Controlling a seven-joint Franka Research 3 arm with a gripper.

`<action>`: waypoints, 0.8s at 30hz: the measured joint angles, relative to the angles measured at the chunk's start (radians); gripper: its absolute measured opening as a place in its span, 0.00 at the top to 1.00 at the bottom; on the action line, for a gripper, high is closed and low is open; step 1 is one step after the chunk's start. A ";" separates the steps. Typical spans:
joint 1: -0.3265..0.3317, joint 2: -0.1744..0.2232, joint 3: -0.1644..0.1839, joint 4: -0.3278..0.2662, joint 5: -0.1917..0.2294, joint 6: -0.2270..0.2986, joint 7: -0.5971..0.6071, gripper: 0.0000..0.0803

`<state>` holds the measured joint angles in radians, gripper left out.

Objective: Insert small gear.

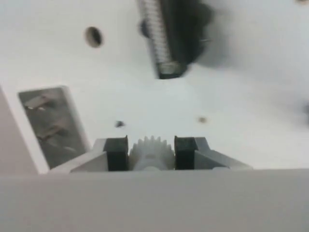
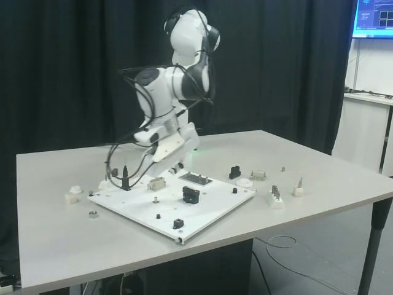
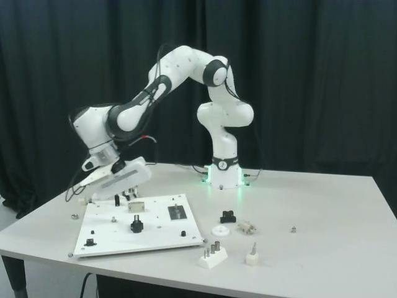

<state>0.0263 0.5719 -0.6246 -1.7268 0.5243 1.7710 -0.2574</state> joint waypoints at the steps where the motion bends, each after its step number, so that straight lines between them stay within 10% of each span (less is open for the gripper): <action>1: 0.017 -0.010 -0.006 -0.019 0.000 0.010 0.006 0.75; 24: 0.300 -0.228 -0.026 -0.411 -0.029 0.359 0.136 0.75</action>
<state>0.3262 0.3444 -0.6506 -2.1375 0.4955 2.1296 -0.1214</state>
